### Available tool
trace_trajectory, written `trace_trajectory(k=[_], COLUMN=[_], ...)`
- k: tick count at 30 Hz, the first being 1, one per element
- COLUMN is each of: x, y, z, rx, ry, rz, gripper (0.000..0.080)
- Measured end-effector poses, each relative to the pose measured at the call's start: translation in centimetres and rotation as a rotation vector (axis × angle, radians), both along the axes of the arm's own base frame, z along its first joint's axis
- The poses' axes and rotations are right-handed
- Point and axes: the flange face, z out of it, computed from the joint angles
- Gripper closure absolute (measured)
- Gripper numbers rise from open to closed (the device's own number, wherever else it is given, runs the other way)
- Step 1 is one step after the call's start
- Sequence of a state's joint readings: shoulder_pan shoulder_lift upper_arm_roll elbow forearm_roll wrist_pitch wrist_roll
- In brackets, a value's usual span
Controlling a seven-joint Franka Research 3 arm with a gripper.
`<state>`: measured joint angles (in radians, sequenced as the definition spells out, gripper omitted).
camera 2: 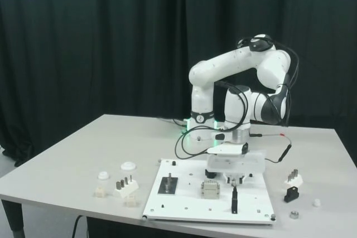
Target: Insert BNC.
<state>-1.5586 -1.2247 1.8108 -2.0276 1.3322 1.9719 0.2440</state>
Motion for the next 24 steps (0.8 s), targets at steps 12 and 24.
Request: trace_trajectory(k=[12,24], x=[0.5,0.7], y=[0.1,-0.3], z=[2.0,4.0], rx=[0.022,0.022], ry=[0.011,0.03], rz=[-0.03,-0.03], gripper=[0.0039,0.0004])
